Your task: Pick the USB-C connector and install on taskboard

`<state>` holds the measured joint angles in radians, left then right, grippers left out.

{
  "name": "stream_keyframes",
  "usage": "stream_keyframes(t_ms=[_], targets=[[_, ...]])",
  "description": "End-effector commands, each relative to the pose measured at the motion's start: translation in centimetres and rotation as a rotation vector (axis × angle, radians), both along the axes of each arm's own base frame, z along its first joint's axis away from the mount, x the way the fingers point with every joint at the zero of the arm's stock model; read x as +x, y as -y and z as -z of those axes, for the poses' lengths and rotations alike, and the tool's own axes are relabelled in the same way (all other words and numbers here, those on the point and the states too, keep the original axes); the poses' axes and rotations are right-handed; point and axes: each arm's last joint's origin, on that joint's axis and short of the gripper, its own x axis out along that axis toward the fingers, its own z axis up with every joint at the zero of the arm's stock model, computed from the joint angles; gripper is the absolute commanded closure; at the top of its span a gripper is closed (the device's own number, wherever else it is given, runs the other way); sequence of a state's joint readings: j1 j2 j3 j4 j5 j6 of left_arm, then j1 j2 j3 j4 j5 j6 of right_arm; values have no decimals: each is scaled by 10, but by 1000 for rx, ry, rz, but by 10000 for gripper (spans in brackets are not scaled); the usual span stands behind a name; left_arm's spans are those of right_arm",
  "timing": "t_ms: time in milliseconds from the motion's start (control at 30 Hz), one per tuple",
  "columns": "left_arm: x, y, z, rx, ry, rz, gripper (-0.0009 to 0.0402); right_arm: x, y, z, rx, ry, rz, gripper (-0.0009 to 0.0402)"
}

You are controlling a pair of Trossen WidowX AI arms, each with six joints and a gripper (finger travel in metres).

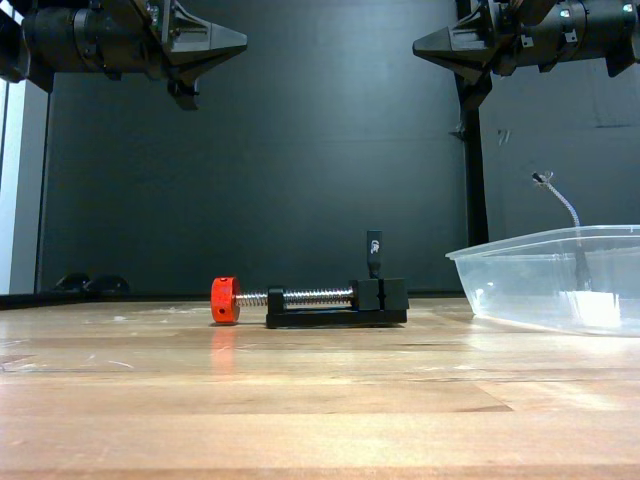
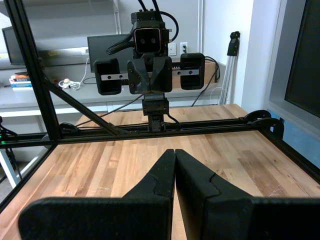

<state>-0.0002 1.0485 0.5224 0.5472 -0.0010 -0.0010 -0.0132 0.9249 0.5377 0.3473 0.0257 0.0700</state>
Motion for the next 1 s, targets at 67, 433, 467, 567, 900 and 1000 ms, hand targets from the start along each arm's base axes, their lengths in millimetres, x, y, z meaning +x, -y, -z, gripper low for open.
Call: stream_keyframes(t_ms=[67,433,467,567,900,1000], targets=[[0,0,0,0,0,0,393,0,0,-1,0,10,-1,393],[0,0,0,0,0,0,393,0,-1,-1,51,-6,-36,393],[0,0,0,0,0,0,393,0,-1,-2,52,-18,-42,393],[0,0,0,0,0,0,393,1,-2,-4,52,-92,-42,393],[0,0,0,0,0,0,393,-8,-3,-17,70,-424,-38,393],[0,0,0,0,0,0,393,-14,-4,-19,71,-531,-37,393]])
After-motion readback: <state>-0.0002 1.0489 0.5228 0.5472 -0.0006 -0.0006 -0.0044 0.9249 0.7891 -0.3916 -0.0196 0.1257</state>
